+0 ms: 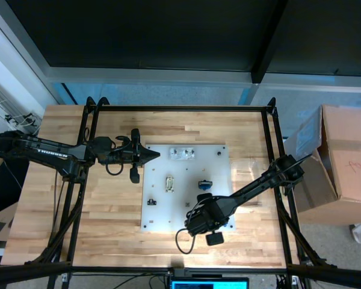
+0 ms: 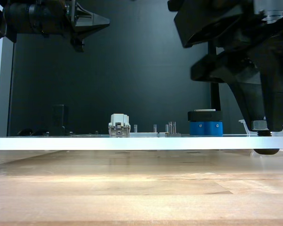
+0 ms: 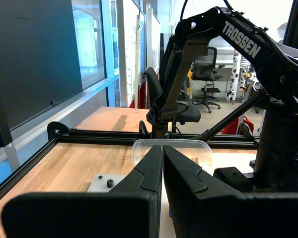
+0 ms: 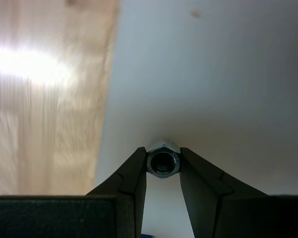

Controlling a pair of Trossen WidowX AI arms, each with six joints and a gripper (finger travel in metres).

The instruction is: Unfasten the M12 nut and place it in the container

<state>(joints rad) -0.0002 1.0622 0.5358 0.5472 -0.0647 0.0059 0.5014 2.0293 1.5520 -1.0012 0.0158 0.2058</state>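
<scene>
Right gripper (image 4: pixel 162 151): fingers clamping M12 nut (image 4: pixel 162 163) on its stud (image 2: pixel 263 133); advise square turns, straight lift. Left gripper (image 3: pixel 162 148): above board's (image 1: pixel 168 211) left edge, fingers together.

surface: wooden table (image 1: pixel 108 241) | on it: white board (image 1: pixel 162 220), clear tray (image 3: pixel 196 148)
</scene>
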